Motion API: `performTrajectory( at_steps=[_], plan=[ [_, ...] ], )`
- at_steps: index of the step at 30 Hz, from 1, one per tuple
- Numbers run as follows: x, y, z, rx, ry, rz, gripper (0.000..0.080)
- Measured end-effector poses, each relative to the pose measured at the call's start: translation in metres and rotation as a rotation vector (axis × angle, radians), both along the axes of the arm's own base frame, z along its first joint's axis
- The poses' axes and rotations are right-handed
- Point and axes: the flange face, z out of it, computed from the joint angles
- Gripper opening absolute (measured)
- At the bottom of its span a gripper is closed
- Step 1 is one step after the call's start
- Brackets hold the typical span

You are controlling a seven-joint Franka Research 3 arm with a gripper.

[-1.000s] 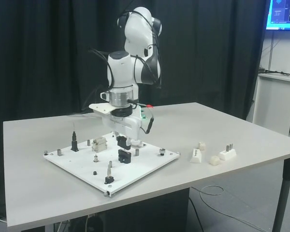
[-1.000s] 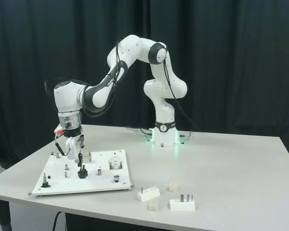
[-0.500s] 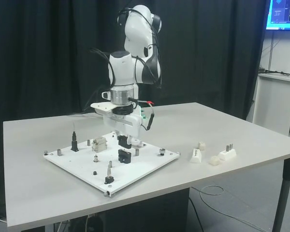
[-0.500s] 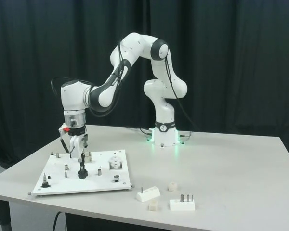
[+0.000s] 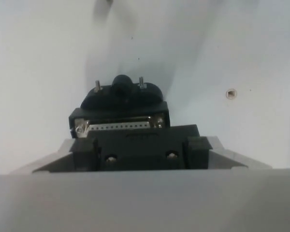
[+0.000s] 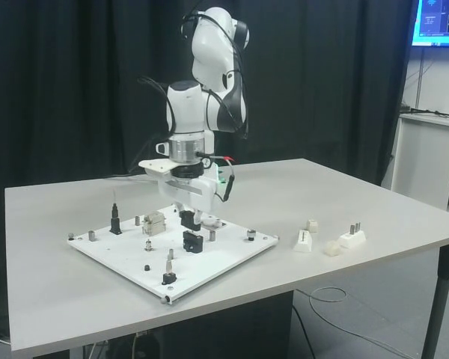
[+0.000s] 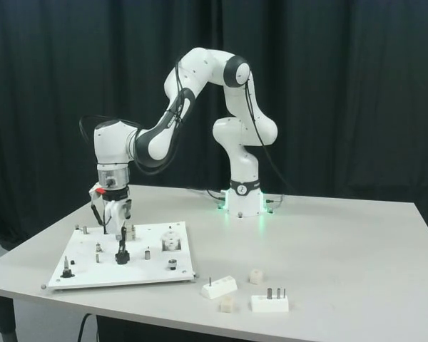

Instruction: Insert D-SUB.

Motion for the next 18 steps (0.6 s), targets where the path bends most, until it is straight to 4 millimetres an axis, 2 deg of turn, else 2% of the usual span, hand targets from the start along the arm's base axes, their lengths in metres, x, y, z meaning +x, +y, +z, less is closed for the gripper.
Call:
performTrajectory(
  at_steps=[18],
  plan=[
    [0.0036,0.0041,0.0007,-0.01,-0.017,0.004,0.0389]
  ],
)
